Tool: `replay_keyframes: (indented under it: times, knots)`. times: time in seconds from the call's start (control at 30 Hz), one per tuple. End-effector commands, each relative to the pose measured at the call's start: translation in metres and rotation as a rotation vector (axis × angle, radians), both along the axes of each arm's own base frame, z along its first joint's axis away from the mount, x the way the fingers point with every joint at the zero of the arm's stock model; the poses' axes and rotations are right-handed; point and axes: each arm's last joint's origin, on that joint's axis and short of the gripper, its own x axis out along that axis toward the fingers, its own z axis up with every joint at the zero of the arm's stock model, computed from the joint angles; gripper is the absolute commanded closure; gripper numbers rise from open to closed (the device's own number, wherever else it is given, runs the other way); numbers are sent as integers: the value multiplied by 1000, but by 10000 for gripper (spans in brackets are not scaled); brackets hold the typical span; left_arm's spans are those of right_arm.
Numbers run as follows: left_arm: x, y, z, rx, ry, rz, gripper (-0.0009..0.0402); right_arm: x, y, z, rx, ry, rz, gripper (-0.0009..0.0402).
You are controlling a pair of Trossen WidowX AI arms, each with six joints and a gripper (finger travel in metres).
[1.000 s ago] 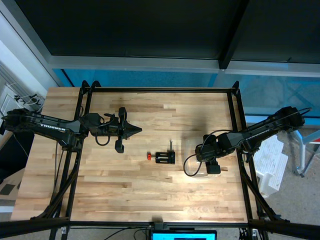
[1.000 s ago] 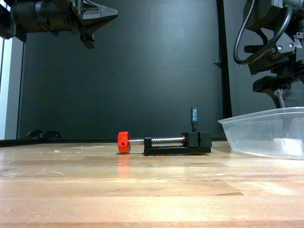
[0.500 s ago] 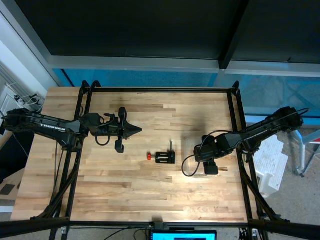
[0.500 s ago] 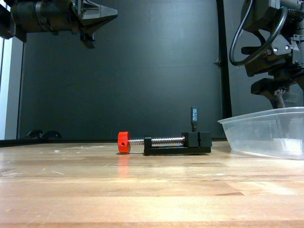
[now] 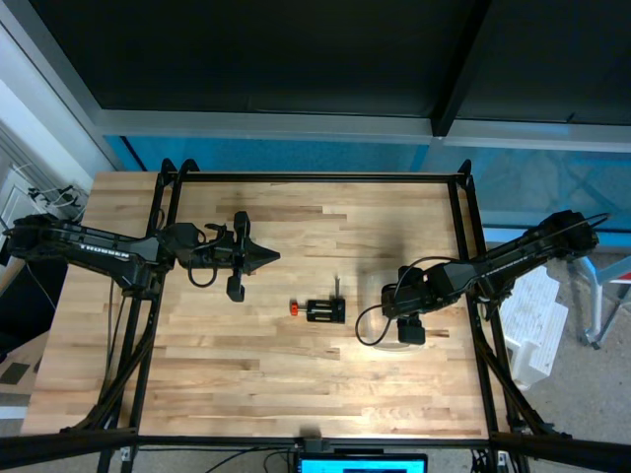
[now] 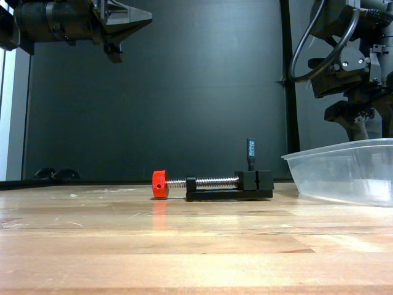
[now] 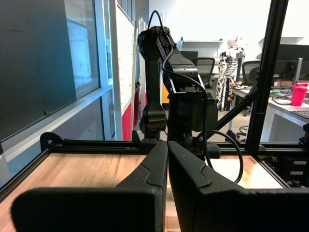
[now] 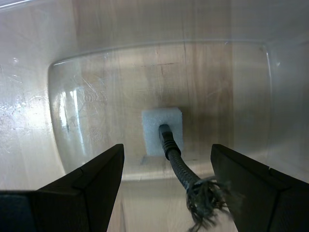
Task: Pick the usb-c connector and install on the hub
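Note:
The hub (image 5: 323,310) is a small black block with a red knob (image 6: 159,184), lying mid-table. The usb-c connector (image 8: 165,136) is a dark plug on a braided, frayed cable (image 8: 182,171). It stands stuck in a white foam square (image 8: 161,124) on the floor of a clear tray (image 6: 344,175). My right gripper (image 8: 169,180) hangs open above the tray, its fingers (image 8: 89,181) on either side of the cable and apart from it. My left gripper (image 7: 167,162) is shut and empty, held high over the table's left (image 5: 268,256).
A dark upright stem (image 6: 250,149) rises from the hub's right end. The clear tray stands right of the hub, under the right arm (image 5: 434,286). A black frame (image 5: 315,178) borders the wooden table.
The right arm has shifted slightly left over the tray. The left arm and the hub have not moved.

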Motion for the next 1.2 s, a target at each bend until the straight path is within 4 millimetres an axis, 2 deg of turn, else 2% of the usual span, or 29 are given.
replay_keyframes:
  times: [0.03,0.37,0.83,1.2]
  knots:
    - [0,0,0,0,0,0,393,1,0,0,2,-9,-1,142]
    - [0,0,0,0,0,0,393,3,0,0,-15,-34,-4,151]
    - [0,0,0,0,0,0,393,1,1,-2,9,-21,7,255]
    - [0,0,0,0,0,0,393,1,1,-5,10,-34,6,316]
